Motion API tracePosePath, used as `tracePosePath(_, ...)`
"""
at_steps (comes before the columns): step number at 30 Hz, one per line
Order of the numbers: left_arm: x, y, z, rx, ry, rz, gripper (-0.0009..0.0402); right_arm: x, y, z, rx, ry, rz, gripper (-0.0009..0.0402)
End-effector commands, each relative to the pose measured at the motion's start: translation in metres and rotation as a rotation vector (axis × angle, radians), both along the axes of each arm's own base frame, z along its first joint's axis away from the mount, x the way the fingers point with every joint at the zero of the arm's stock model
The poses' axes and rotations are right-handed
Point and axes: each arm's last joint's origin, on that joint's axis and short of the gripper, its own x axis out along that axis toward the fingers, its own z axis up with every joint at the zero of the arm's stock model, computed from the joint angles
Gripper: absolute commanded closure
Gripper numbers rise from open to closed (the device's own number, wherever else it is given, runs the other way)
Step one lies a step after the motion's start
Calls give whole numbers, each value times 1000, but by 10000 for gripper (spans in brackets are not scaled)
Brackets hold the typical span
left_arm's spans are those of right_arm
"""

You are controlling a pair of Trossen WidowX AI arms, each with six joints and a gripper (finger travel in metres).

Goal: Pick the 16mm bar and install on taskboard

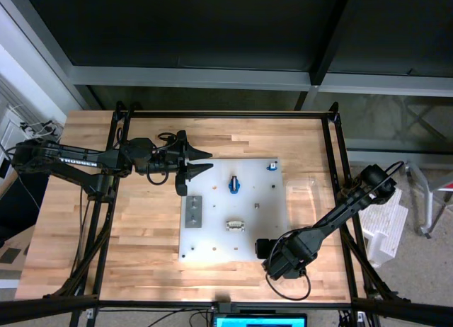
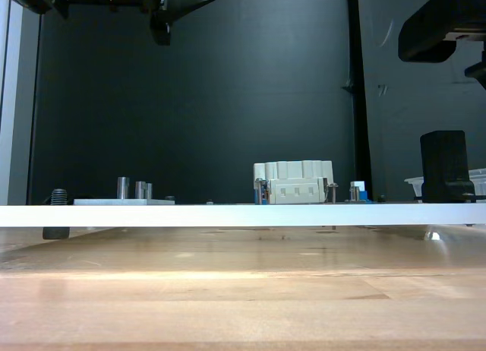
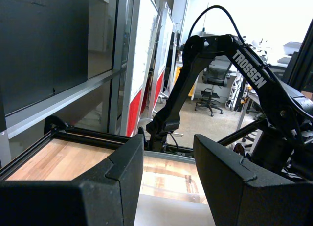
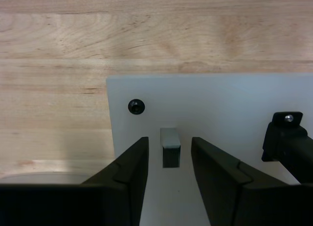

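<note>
Right claw [image 4: 168, 138] low over near right corner of white taskboard [image 4: 220, 99], fingers spread apart, gripping nothing. 16mm bar [image 4: 170, 146], short grey block, stood on board in gap between fingers, touching neither, just beside black screw [image 4: 136, 106]. Whether seated, unclear. Left claw [image 1: 202, 162] raised high over board's far left edge, fingers apart, empty. Wooden counter [image 4: 58, 50] beneath.

The left arm [image 1: 42, 157] and right arm [image 1: 340, 207] are matte black, with white TROSSEN lettering [image 3: 250, 69] on a link and a thin black cable [image 3: 215, 6] arching over the joints. The left gripper [image 1: 210, 161], above the board's [image 1: 269, 199] far left corner, and the right gripper [image 4: 169, 140], at its near right corner, bear broad chamfered fingers [image 4: 124, 182].
</note>
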Motion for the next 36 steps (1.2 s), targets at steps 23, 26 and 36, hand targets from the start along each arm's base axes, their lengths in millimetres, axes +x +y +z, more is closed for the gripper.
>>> tracePosePath(23, 0, 0, 0, 0, 0, -1, 256, -15, -15, 42, 64, -75, -127, 229)
tracePosePath(26, 0, 0, 0, 0, 0, 0, 256, -13, -22, 50, 97, -103, -228, 229)
tracePosePath(36, 0, 0, 0, 0, 0, 0, 256, -9, -68, 86, 255, -240, -613, 229)
